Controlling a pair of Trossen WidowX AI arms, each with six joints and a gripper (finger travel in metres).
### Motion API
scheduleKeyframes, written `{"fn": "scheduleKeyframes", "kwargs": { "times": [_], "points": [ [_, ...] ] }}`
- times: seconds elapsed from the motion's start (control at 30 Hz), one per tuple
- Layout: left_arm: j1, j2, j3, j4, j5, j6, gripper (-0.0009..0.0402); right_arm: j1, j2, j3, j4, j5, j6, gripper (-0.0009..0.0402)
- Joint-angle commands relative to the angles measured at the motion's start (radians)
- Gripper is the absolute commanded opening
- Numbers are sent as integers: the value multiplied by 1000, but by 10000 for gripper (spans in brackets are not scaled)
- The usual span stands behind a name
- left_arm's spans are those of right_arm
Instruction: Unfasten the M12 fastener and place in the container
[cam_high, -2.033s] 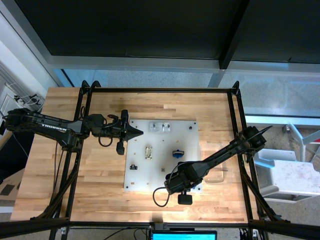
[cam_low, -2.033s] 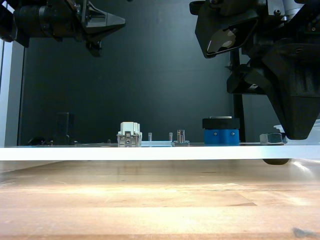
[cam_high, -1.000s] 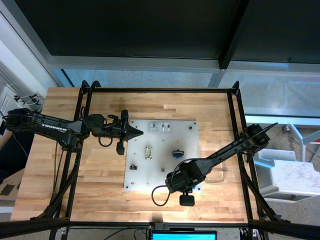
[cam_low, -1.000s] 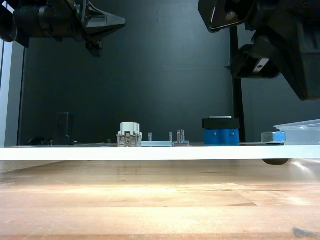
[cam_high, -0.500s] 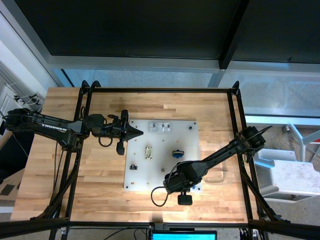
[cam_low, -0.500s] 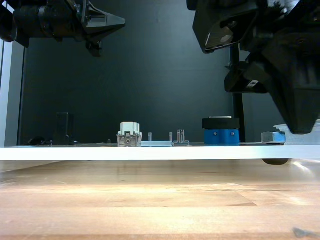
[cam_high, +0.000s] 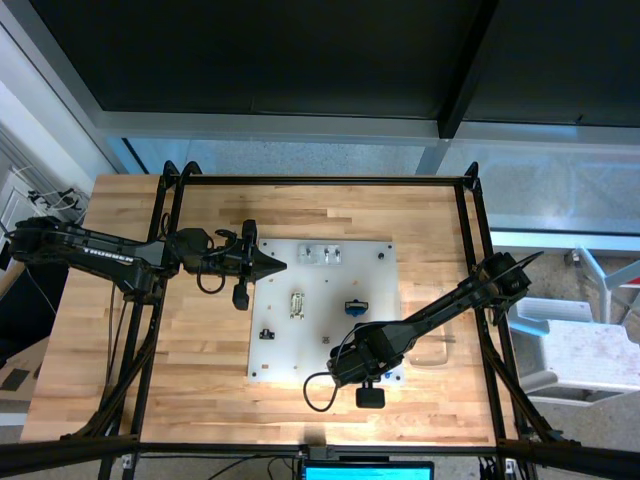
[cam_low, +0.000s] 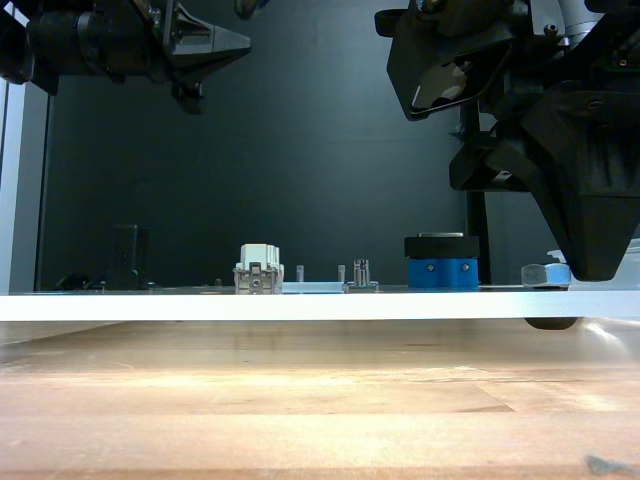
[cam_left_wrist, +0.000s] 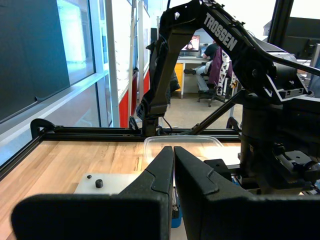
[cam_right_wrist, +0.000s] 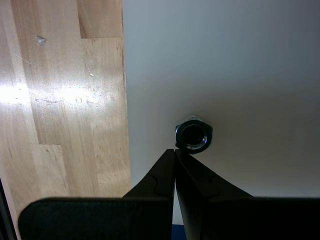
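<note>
Nut (cam_right_wrist: 194, 135) by right gripper (cam_right_wrist: 175, 150), left gripper (cam_left_wrist: 173, 148) aloft

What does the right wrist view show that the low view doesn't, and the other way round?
Only the right wrist view looks down into the M12 fastener and shows the right gripper shut, tips at the nut's rim, not around it. Only the low view shows the left gripper hanging high at the left, the blue block and the white connector. Both show the fastener low on the white board; neither settles whether it is on its stud.
</note>
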Motion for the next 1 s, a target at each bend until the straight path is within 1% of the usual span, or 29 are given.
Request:
{"fn": "scheduleKeyframes", "kwargs": {
  "times": [0.03, 0.1, 0.13, 0.17, 0.23, 0.33, 0.37, 0.4, 0.5, 0.6, 0.67, 0.7, 0.77, 1.0],
  "points": [
    [0, 0, 0, 0, 0, 0, 0, 0, -4, 0, -32, 95, 4, 0],
    [0, 0, 0, 0, 0, 0, 0, 0, -13, 0, -68, 185, 32, 0],
    [0, 0, 0, 0, 0, 0, 0, 0, -18, 1, -79, 214, 47, 0],
    [0, 0, 0, 0, 0, 0, 0, 0, -22, 2, -87, 229, 57, 0],
    [0, 0, 0, 0, 0, 0, 0, 0, -29, 5, -98, 233, 65, 0],
    [0, 0, 0, 0, 0, 0, 0, 0, -38, 5, -101, 224, 67, 0],
    [0, 0, 0, 0, 0, 0, 0, 1, -40, 5, -101, 215, 66, 0],
    [0, 0, 0, 0, 0, 0, 0, 0, -43, 5, -99, 192, 66, 0],
    [0, 0, 0, 0, 0, 0, 0, 1, -52, 10, -91, 108, 66, 0],
    [0, 0, 0, 1, 0, 0, 0, 2, -56, 29, -86, 6, 62, 0],
    [0, 0, 0, 0, 0, 0, 0, 2, -56, 40, -82, -41, 61, 0],
    [0, 0, 0, 0, 0, 0, 0, 3, -56, 44, -75, -60, 60, 0],
    [0, 0, 0, 0, 0, 0, 0, 3, -55, 44, -47, -86, 53, 0],
    [0, 0, 0, 0, 0, 0, 0, 3, -14, 32, -8, -82, 26, 0]
  ]
}}
